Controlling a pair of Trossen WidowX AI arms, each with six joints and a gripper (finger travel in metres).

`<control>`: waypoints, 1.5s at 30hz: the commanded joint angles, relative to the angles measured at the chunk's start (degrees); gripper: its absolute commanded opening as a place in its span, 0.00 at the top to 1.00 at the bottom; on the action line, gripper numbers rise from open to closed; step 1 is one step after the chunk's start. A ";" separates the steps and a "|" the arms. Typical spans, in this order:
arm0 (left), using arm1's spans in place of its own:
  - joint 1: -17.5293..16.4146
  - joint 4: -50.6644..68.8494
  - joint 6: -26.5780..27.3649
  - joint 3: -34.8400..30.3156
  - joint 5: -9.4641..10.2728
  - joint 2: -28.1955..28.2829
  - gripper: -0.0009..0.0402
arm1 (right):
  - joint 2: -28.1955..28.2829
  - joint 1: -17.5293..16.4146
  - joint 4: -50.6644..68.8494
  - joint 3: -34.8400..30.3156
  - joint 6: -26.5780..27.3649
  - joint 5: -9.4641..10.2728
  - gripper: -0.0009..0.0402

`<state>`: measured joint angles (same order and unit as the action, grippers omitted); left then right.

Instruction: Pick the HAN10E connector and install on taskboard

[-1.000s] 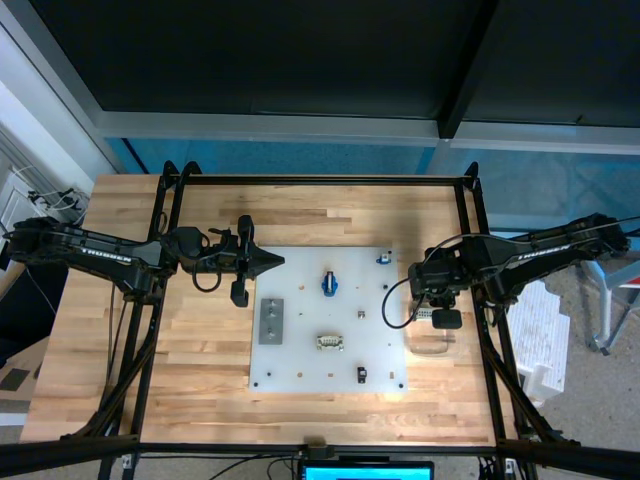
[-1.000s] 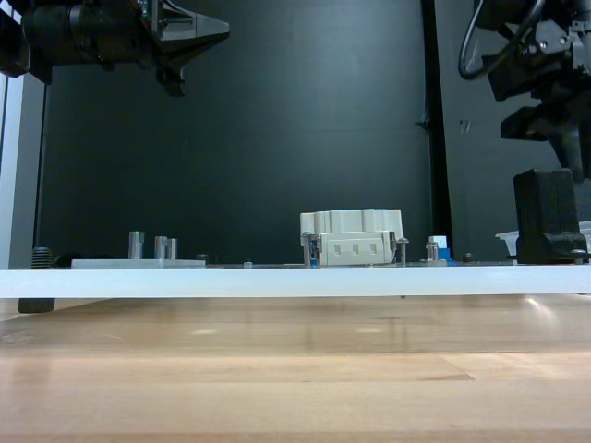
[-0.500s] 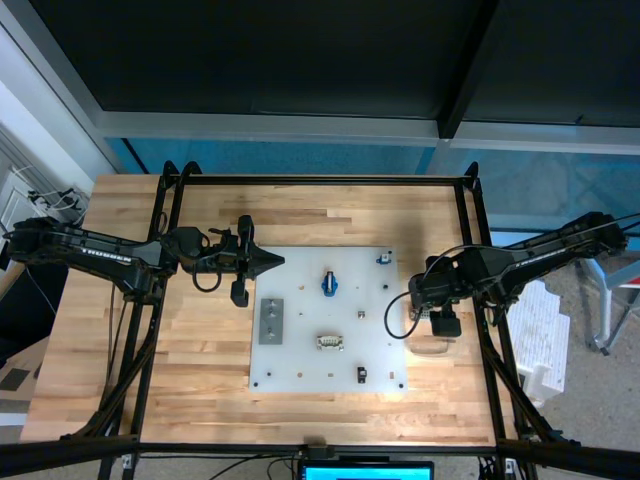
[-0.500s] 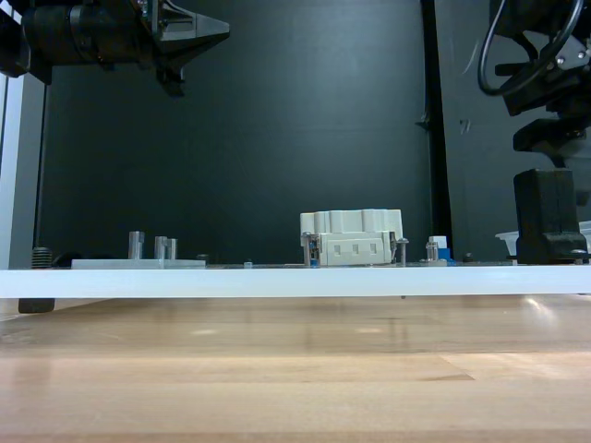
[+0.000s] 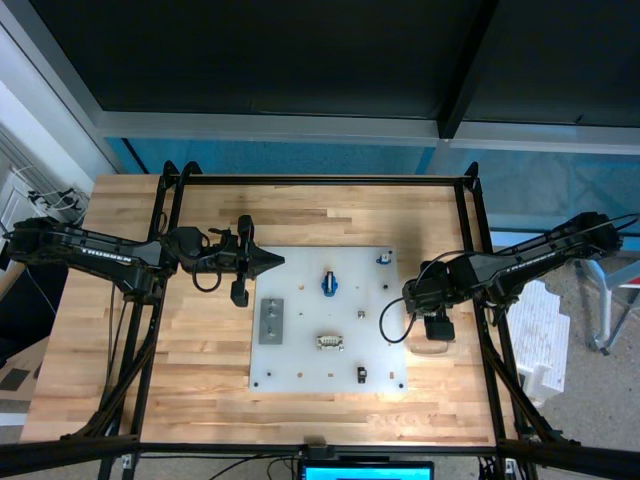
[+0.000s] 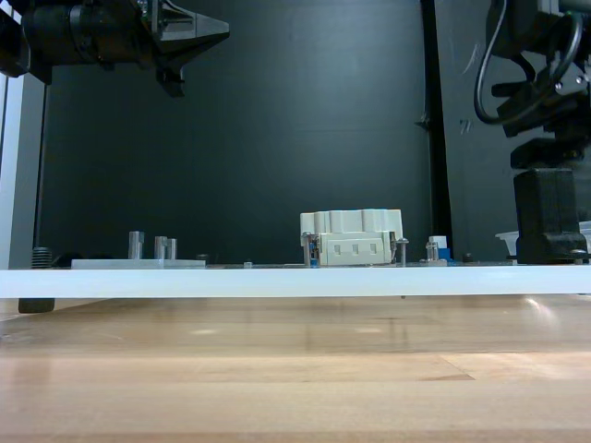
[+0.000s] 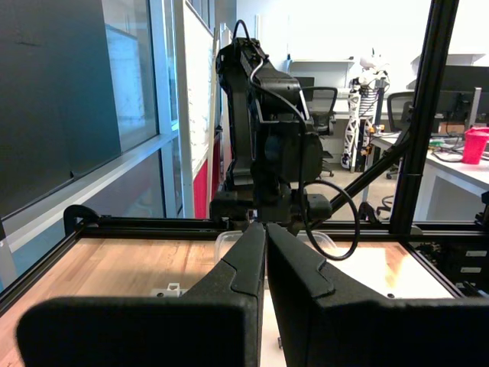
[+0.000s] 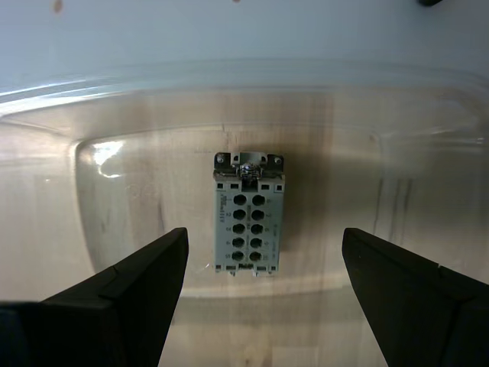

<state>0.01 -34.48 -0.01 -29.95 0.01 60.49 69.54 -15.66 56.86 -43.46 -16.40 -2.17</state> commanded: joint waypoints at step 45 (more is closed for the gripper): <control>0.00 -0.02 0.00 0.00 0.00 0.00 0.98 | 2.25 -1.01 -11.10 8.50 -1.20 -1.07 0.66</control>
<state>0.01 -34.48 -0.01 -29.95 0.01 60.47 71.77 -16.64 45.80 -34.94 -17.54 -3.25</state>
